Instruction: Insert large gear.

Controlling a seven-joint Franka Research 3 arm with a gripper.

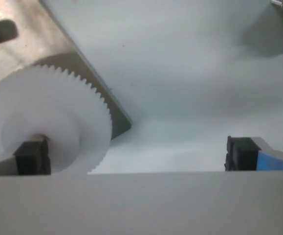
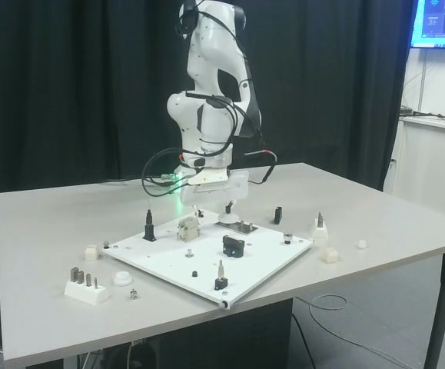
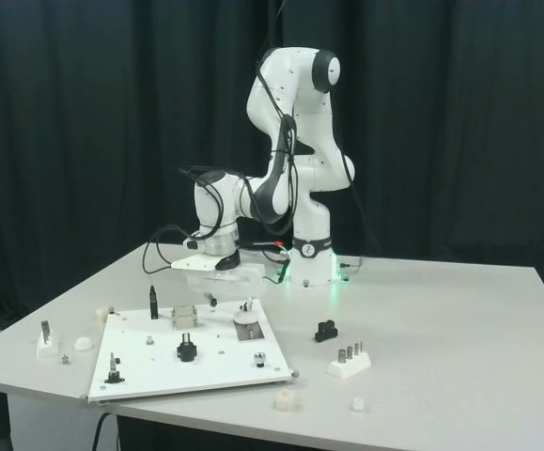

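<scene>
From the second room camera, the near left corner of the grey table [image 3: 459, 319] carries a small white block with a grey pin [image 3: 44, 340], set off the work surface like a spare. Next comes the flat white square assembly board [image 3: 159, 371], studded with short black and grey posts and fixtures that look like seats for parts. Toward the board's far right area lies the grey metal rectangular plate [image 1: 33, 46]; in the wrist view the large white toothed plastic gear [image 1: 46, 120] lies flat on it, with a hole showing at its middle, which suggests it is already on or very near its seat. The white robot arm [image 3: 286, 160] folds down over this spot, so its two-fingered gripper [image 1: 135, 155] hangs just above the gear. The fingers are spread wide: one black pad [image 1: 32, 155] sits over the gear's hub, the other is well off to the side over bare board, and nothing is clamped between them. Whether the gear has fully dropped into place cannot be told. Further right on the table stand a small black clamp-like part [image 3: 326, 330] and a white block holding grey pins [image 3: 349, 362], well apart from the board.
</scene>
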